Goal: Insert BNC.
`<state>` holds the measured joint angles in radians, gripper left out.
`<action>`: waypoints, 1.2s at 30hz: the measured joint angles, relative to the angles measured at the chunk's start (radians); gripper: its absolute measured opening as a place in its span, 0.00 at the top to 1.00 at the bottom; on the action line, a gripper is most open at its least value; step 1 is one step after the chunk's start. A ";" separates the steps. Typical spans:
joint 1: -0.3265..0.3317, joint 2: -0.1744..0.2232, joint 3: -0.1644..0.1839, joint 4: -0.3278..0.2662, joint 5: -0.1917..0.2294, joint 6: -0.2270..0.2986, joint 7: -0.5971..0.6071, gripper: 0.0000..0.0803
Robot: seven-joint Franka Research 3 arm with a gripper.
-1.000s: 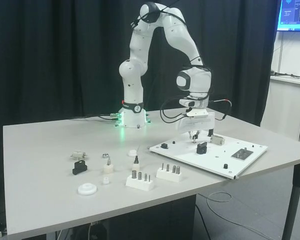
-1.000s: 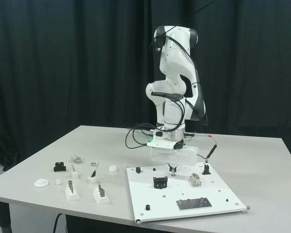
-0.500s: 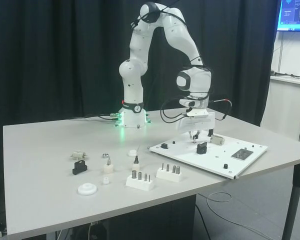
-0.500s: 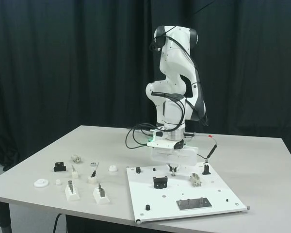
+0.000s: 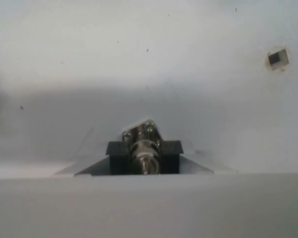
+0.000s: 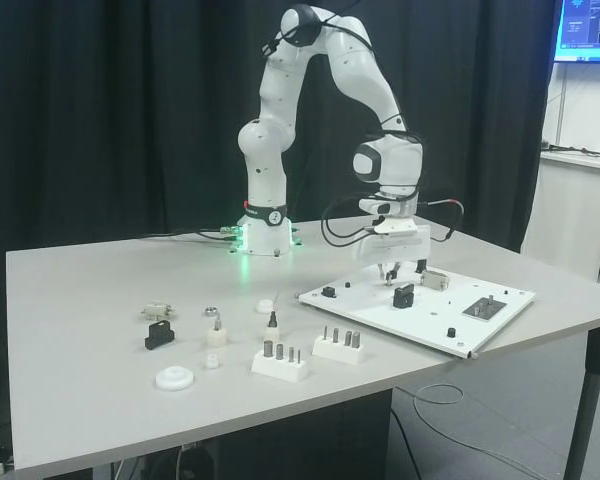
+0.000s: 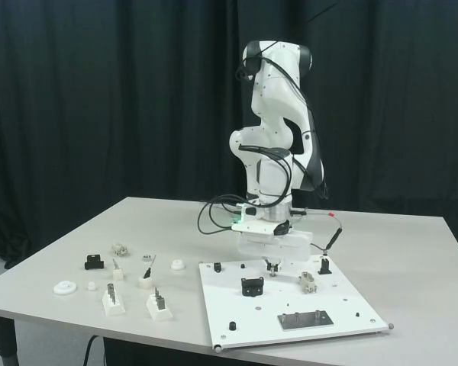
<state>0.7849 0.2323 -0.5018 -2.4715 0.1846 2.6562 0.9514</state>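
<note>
As the wrist camera looks down, the metal BNC plug (image 5: 143, 148) stands upright between the black fingers (image 5: 117, 156), which pinch it tight just above the white board (image 6: 420, 305). Only that view shows the plug; the room views show the gripper (image 7: 272, 265) low over the board's back part, on the grey table (image 6: 90, 330).

The wrist view's blurred grey band hides the lower end of the metal BNC connector (image 5: 144, 151); gripper (image 7: 272, 266) fingertips too small to tell.
</note>
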 joint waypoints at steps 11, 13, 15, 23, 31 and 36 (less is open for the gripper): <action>-0.007 0.002 0.007 -0.001 0.000 0.005 0.000 0.85; -0.007 0.002 0.007 -0.001 0.000 0.005 0.000 0.85; -0.007 0.001 0.007 -0.001 0.000 0.004 0.000 0.85; -0.008 0.001 0.008 -0.001 0.000 0.004 0.000 0.85; -0.008 0.001 0.009 -0.001 0.000 0.004 -0.003 0.85; -0.009 0.001 0.009 -0.001 0.000 0.004 -0.026 0.85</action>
<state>0.7764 0.2334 -0.4928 -2.4723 0.1846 2.6600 0.9255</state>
